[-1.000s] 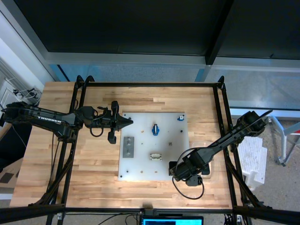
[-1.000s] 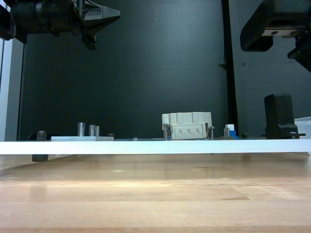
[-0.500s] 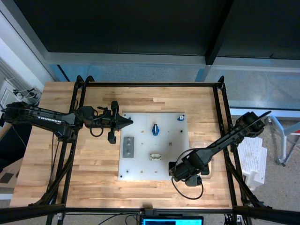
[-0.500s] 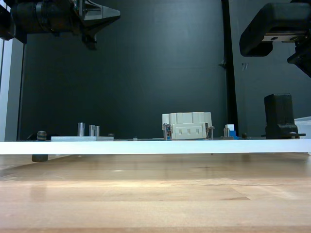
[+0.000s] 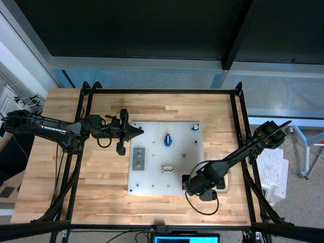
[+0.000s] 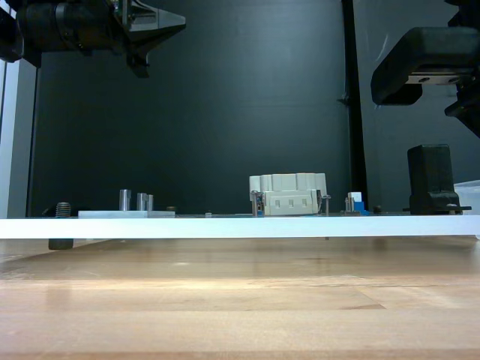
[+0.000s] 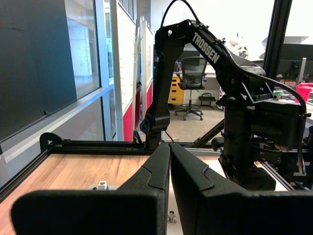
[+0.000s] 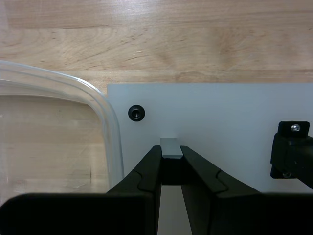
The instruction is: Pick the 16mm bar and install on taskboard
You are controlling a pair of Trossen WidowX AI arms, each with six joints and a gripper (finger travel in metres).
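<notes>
Right gripper [image 5: 195,183], high view: over near right corner of board [image 5: 152,177], close to clear tray [image 5: 225,176]. Fingers hidden under wrist; bar not visible from here. Left gripper [image 5: 135,131] hangs over board's far left corner, tips pointing right. On board: grey block [image 5: 138,158] at left, blue knob [image 5: 168,139] toward far side, pale connector [image 5: 168,169] near middle.

Low view: right gripper held high above board, well clear of black part [image 6: 432,180] standing below it. Left gripper equally high at opposite side. Connector sits mid-board. Short metal posts [image 6: 136,201] rise from block.

Left wrist view: left gripper's fingers [image 7: 151,171] pressed together, nothing between them. Right arm [image 7: 215,63] stands ahead across table.

Right wrist view: right gripper's fingers [image 8: 146,174] clamped on bar [image 8: 171,148]; its flat grey end shows between the tips. Bar hangs above board's white surface, not touching it, just beside tray's curved rim. Black screw [image 8: 136,113] in board close to the tips; black part off to one side. Wood table [image 8: 146,44] beyond board's edge.
</notes>
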